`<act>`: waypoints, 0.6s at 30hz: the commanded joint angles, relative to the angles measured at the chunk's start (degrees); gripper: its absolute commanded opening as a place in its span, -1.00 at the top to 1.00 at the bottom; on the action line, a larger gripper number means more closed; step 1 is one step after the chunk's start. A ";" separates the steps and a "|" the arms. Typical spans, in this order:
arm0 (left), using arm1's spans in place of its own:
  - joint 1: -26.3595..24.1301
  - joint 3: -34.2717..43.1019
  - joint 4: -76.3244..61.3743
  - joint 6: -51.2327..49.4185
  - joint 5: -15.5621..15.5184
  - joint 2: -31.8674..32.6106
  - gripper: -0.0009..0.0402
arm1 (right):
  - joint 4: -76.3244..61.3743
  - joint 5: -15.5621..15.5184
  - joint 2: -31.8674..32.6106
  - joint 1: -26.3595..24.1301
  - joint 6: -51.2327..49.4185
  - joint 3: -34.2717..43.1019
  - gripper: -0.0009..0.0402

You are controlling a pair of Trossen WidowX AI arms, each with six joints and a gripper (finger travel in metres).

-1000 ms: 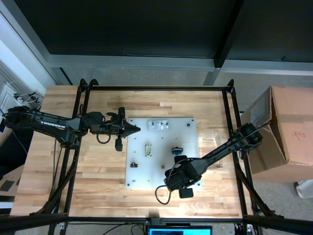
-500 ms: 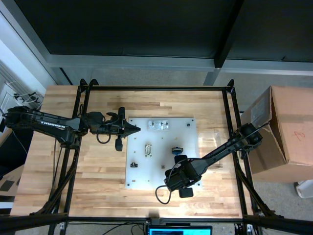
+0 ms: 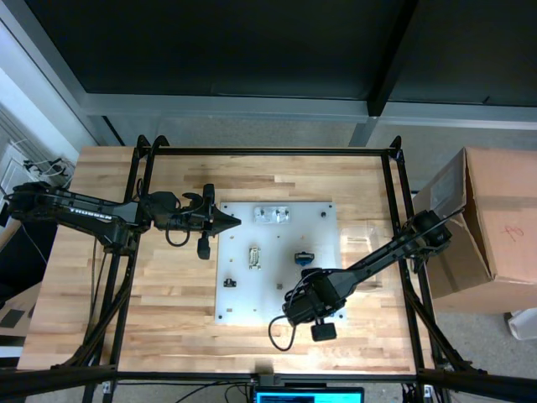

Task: Pick the M12 nut and place it on its threads and fasten

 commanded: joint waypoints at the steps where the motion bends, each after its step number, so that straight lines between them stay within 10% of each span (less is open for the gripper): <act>1: 0.00 0.02 0.04 0.00 0.00 0.00 0.96 | -0.04 3.37 -0.24 0.02 1.46 0.04 0.96; 14: 0.00 0.02 0.04 0.00 0.00 0.00 0.96 | 3.30 5.55 -0.24 0.15 2.27 -1.51 0.96; 18: 0.00 0.00 0.00 0.00 0.00 0.00 0.96 | 3.43 -7.65 -0.24 0.17 -1.42 -1.53 0.96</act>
